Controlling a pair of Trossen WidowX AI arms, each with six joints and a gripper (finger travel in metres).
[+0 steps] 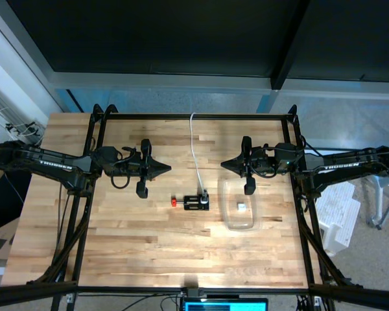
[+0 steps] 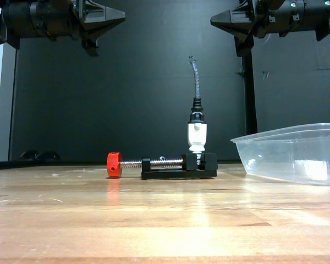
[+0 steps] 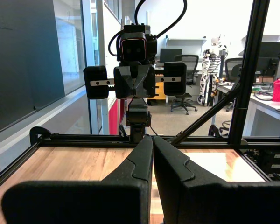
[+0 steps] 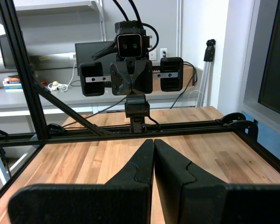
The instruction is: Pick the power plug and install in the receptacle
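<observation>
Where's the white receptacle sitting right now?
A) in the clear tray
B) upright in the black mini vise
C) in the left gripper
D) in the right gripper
B: the receptacle stands upright in the mini vise, with its cord rising from the top. The left gripper and right gripper hang high on either side of it, fingers shut on nothing.

A pale wooden table (image 1: 149, 253) edged by black rails (image 1: 194, 117) stands before a dark wall panel (image 1: 149, 32) on a grey floor (image 1: 350, 107). Beyond are office chairs (image 3: 186, 65), a white desk (image 3: 273, 103), a monitor (image 4: 88, 50) and white walls (image 4: 200, 18)
</observation>
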